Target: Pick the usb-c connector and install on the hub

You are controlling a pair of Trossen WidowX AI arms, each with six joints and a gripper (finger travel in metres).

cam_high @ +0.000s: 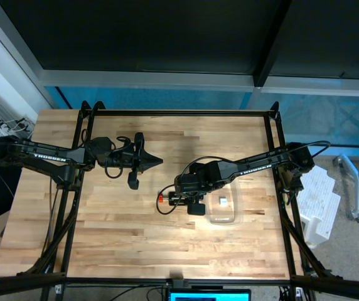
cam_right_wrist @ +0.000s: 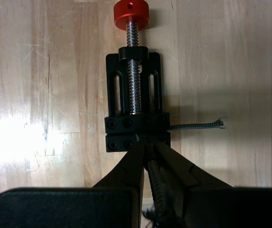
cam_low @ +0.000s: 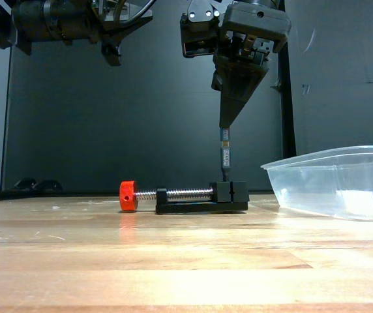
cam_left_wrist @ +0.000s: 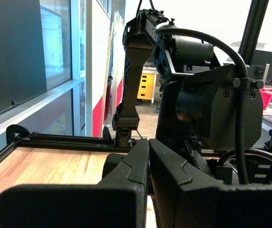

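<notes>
The usb-c connector (cam_low: 225,154) hangs upright with my right gripper (cam_low: 224,125) shut on its upper end. Its lower tip meets the top of the jaw block of a small black vise (cam_low: 203,195) with a red knob (cam_low: 128,195); how far it is in I cannot tell. In the right wrist view the fingers (cam_right_wrist: 131,164) close around a braided cable (cam_right_wrist: 156,183) right at the vise's jaw block (cam_right_wrist: 136,124). The hub itself I cannot make out. My left gripper (cam_high: 133,164) is shut and holds nothing, raised over the table left of the vise.
A clear plastic container (cam_high: 231,216) with a small white item (cam_high: 222,200) stands just right of the vise, its wall (cam_low: 343,186) close to the right arm. A frayed cable end (cam_right_wrist: 200,126) sticks out of the vise's side.
</notes>
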